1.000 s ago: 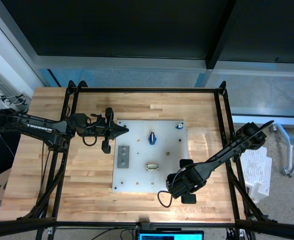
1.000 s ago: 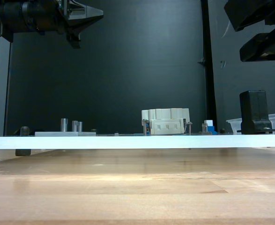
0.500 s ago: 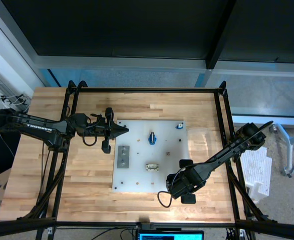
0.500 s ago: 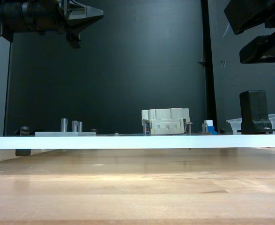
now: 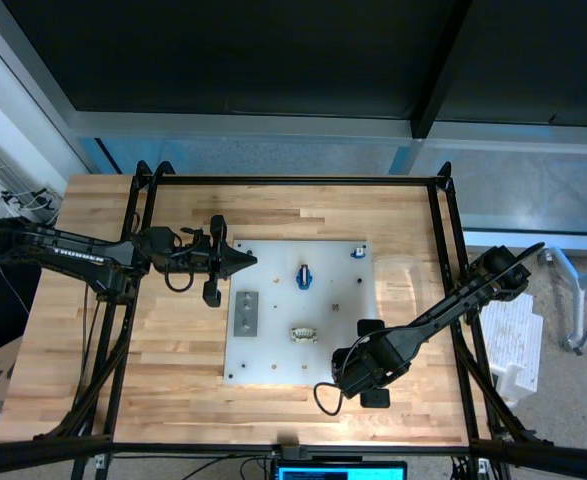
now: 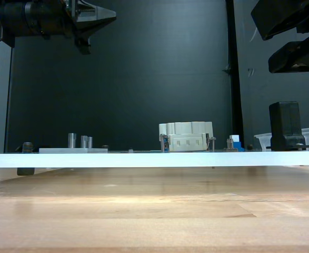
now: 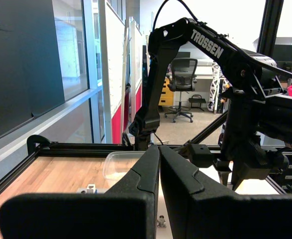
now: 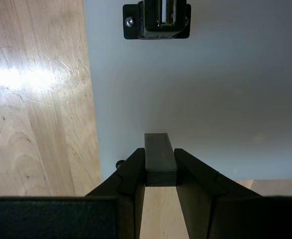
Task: Pick the 16mm bar and install on taskboard
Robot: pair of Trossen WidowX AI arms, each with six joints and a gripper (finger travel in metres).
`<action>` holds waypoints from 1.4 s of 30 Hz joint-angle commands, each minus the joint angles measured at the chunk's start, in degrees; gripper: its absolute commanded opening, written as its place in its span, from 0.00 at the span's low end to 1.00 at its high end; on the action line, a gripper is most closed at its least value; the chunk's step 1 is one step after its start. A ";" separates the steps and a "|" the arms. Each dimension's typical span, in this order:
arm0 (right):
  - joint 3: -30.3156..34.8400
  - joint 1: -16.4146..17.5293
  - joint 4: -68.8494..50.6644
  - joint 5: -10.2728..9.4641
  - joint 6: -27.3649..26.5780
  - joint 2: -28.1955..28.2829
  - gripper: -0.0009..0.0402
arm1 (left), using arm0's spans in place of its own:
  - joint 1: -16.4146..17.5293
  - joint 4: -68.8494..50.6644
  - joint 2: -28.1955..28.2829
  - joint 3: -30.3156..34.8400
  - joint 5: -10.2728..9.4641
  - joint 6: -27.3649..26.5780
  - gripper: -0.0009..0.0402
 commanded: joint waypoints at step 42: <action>-2.93 0.39 2.54 0.00 0.52 -0.07 0.11 | 0.00 0.02 0.00 0.02 0.02 0.02 0.02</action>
